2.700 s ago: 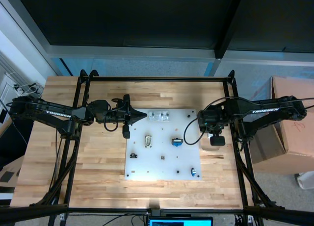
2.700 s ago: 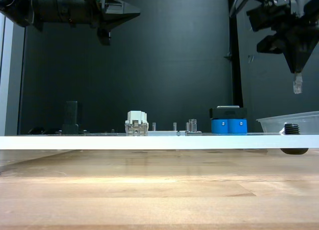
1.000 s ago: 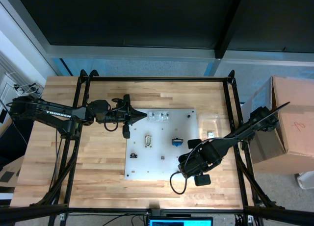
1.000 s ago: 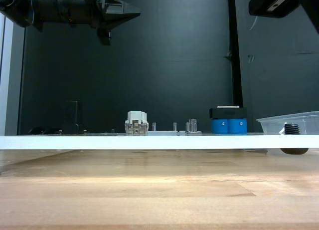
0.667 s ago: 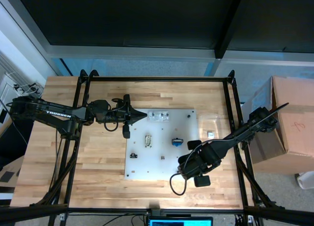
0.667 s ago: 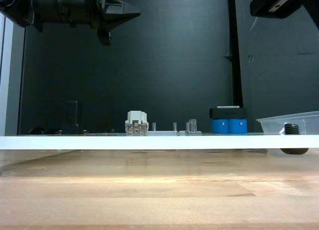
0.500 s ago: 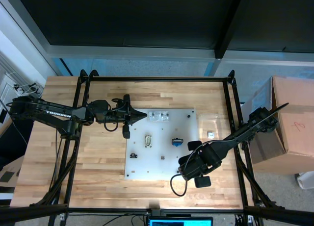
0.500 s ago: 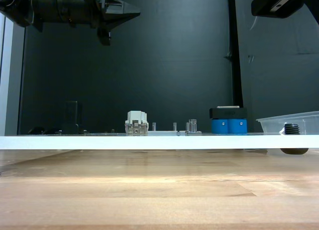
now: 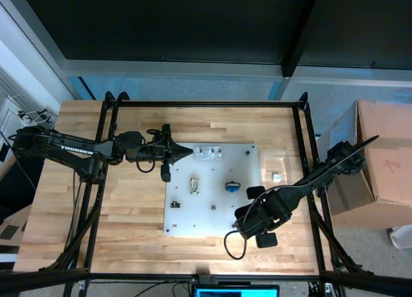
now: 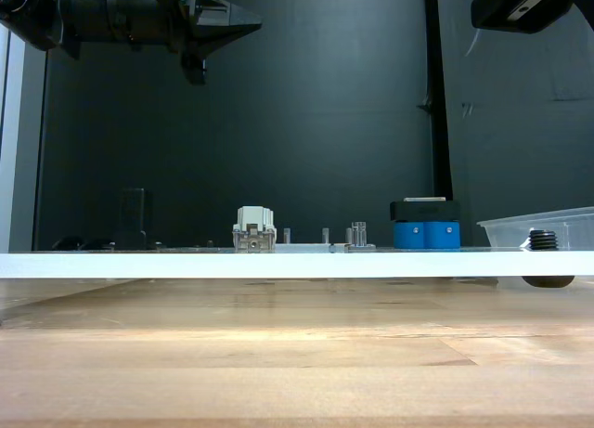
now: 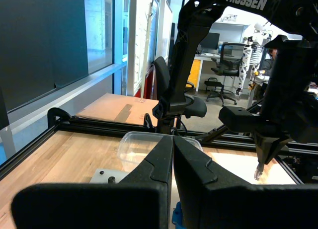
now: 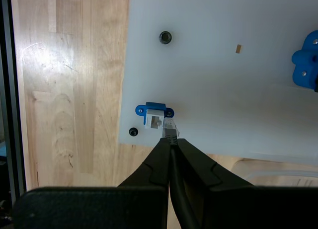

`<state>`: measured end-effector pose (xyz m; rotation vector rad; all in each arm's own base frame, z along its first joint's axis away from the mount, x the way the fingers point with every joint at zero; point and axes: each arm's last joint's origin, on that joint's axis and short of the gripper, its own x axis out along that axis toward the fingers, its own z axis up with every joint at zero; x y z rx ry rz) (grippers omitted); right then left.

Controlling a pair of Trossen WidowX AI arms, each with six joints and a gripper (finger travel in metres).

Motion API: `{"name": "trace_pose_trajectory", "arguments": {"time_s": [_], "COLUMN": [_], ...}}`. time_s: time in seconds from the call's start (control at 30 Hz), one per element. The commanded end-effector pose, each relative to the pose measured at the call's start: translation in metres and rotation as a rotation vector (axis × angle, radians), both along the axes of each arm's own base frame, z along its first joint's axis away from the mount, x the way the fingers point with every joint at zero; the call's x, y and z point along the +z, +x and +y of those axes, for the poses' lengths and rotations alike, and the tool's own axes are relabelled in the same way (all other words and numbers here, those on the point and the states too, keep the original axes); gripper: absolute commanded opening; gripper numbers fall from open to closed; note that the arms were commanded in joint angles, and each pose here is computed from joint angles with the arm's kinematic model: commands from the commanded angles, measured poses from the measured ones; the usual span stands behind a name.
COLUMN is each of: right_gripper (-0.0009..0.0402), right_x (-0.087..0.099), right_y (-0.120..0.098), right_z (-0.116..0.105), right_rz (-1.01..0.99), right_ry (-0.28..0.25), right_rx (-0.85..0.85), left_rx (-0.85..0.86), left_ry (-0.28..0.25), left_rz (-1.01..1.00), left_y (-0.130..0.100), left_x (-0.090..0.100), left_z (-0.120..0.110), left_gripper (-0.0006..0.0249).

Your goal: Pick the RJ45 connector and install on the taskboard

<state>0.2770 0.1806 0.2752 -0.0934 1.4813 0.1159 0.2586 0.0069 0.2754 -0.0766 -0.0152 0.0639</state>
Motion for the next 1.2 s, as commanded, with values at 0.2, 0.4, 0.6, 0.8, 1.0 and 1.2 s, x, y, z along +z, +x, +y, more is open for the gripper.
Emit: {"name": "trace_pose_trajectory", "arguments": {"time_s": [0.2, 0.4, 0.6, 0.8, 1.0, 1.2], "right_gripper": [0.0000, 0.0000, 0.0000, 0.0000, 0.0000, 0.0000], "right_x": [-0.010, -0.014, -0.018, -0.021, -0.032, -0.036], "right_y": [-0.002, -0.003, -0.004, -0.004, -0.007, -0.009], "right_z": [0.006, 0.009, 0.010, 0.011, 0.012, 0.013], "right_rz": [-0.015, -0.017, -0.022, -0.024, -0.010, -0.006], "right_ry": [0.013, 0.014, 0.018, 0.021, 0.021, 0.020], "right_rx": [-0.001, 0.007, 0.010, 0.005, -0.008, -0.019], "left_rx": [0.000, 0.000, 0.000, 0.000, 0.000, 0.000], "left_ry": [0.000, 0.000, 0.000, 0.000, 0.000, 0.000], "left_rz": [0.000, 0.000, 0.000, 0.000, 0.000, 0.000], "left_y": [0.000, 0.000, 0.000, 0.000, 0.000, 0.000], "left_x": [0.000, 0.000, 0.000, 0.000, 0.000, 0.000], "left_z": [0.000, 0.000, 0.000, 0.000, 0.000, 0.000], "left_gripper": [0.0000, 0.0000, 0.0000, 0.0000, 0.0000, 0.0000]}}
